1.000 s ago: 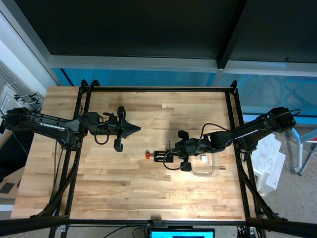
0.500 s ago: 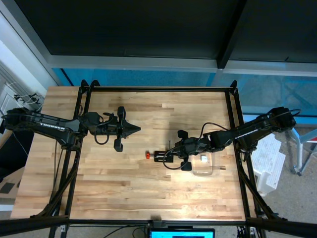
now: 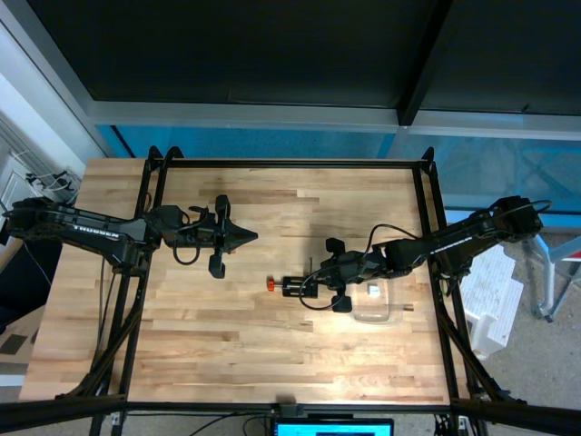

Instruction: Pick the usb-c connector and install on the hub

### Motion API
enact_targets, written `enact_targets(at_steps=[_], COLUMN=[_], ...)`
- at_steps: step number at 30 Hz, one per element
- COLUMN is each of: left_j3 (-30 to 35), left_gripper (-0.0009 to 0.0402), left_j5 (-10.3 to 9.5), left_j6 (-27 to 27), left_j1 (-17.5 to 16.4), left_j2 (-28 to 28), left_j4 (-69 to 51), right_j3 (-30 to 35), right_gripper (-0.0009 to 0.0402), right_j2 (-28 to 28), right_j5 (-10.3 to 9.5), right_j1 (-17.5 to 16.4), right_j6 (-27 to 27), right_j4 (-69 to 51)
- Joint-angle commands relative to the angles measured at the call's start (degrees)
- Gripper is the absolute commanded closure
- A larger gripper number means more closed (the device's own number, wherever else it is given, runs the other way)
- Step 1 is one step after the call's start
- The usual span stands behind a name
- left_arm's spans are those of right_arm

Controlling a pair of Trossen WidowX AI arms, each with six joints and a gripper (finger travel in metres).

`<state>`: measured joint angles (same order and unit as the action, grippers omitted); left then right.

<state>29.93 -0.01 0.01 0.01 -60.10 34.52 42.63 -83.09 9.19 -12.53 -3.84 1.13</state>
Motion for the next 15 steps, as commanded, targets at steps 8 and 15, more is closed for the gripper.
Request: enact_targets(at_steps=[8, 15], left_j3=[0.02, 0.02], left_gripper=[0.0393, 0.0393], left_j5=[0.0, 0.0], left_j6=[0.0, 0.0], left_j1=[0.0, -0.02], left_j2=[0.0, -0.02], left_j4=[0.0, 0.0], right_j3=[-0.02, -0.07], right_gripper=[0.0393, 0.0393], right_j2=[0.02, -0.68], right_j5=[-0.04, -0.07], right_j1=[-0.09, -0.09], right_j6=[-0.35, -0.37], right_j4=[0.44, 0.85])
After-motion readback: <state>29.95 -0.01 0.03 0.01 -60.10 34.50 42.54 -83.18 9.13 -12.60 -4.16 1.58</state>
